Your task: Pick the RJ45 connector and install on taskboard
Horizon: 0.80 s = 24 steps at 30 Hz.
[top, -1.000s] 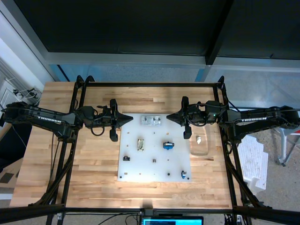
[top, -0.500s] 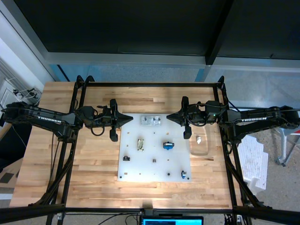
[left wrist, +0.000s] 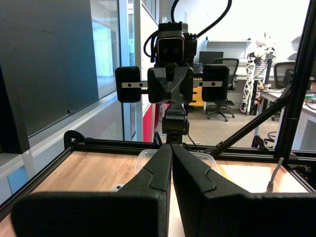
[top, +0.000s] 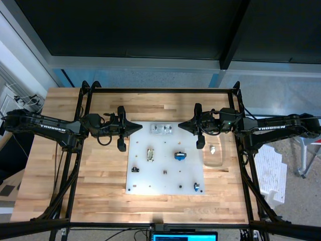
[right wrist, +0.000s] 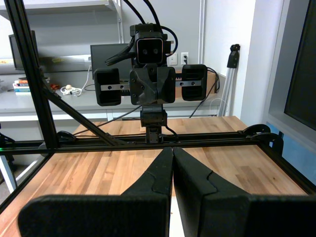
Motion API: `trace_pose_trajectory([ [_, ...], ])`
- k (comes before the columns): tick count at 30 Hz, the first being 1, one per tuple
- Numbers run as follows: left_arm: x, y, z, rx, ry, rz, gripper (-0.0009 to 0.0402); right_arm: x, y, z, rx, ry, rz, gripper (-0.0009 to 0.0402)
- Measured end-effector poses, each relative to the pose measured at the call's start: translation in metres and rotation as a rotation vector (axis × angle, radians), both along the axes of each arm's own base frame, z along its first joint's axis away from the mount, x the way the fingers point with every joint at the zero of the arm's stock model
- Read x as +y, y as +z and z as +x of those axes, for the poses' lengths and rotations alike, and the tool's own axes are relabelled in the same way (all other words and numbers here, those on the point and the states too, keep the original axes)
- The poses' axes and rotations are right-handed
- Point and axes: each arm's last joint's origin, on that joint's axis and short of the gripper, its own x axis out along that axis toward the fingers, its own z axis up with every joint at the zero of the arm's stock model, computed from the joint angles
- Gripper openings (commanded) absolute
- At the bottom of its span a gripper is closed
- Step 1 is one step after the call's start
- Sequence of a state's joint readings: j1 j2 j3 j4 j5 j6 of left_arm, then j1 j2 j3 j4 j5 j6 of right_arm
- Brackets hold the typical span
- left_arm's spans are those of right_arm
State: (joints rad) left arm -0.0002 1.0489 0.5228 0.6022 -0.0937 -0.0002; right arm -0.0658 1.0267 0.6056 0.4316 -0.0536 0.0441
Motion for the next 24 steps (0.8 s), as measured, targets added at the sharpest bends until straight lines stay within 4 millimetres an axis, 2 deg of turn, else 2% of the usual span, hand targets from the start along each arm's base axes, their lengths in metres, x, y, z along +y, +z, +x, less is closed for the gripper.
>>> trace_pose_trajectory([
  [24,0.0,0.0,0.0,0.0,0.0,0.0,0.0,0.0,-0.0031,0.0,0.032,0.0,0.002,0.0],
])
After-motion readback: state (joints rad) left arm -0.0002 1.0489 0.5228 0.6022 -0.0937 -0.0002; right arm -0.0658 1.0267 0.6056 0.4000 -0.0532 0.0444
